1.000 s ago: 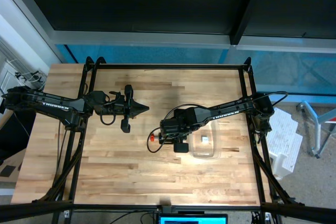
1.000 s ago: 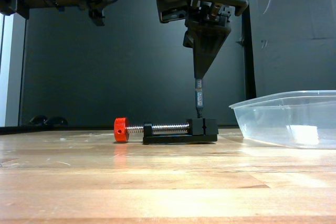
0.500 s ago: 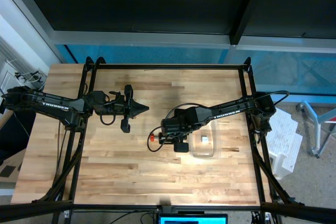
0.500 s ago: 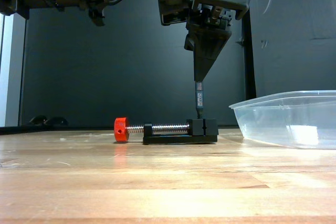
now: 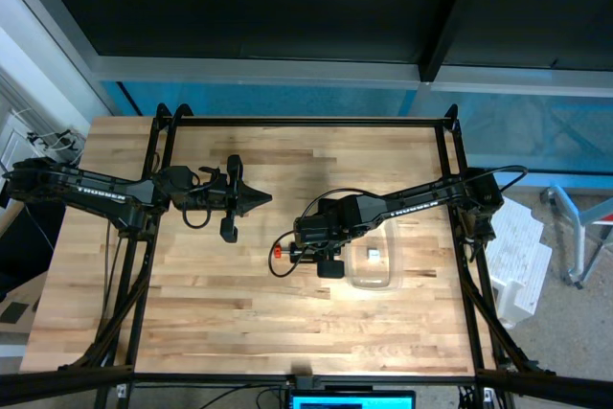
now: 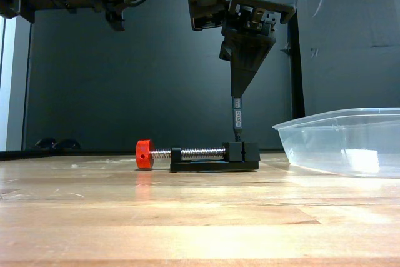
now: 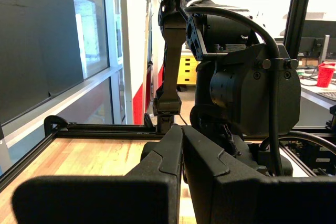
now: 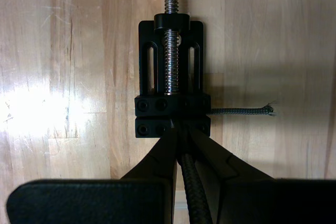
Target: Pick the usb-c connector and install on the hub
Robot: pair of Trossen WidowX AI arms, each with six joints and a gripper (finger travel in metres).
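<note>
The usb-c connector (image 6: 236, 117) hangs upright, a slim grey plug with a braided cable (image 8: 190, 192). My right gripper (image 6: 236, 96) is shut on it from above. The plug's tip meets the top of a small black screw clamp (image 6: 215, 156) with a red knob (image 6: 144, 154), at the slot between its two jaw blocks (image 8: 172, 120); how deep it sits I cannot tell. From above, the right gripper (image 5: 323, 242) covers the clamp. My left gripper (image 5: 257, 198) hovers well left of it, high above the table, its fingers (image 7: 202, 153) pressed together on nothing.
A clear plastic tub (image 6: 344, 141) stands just right of the clamp, also visible as the tub (image 5: 381, 258) in the high view. A loose cable end (image 8: 242, 111) sticks out beside the clamp. The black frame rails (image 5: 153, 237) run along both sides of the wooden table.
The right gripper has shifted very slightly to the right with the connector still upright at the clamp. The left arm has not moved.
</note>
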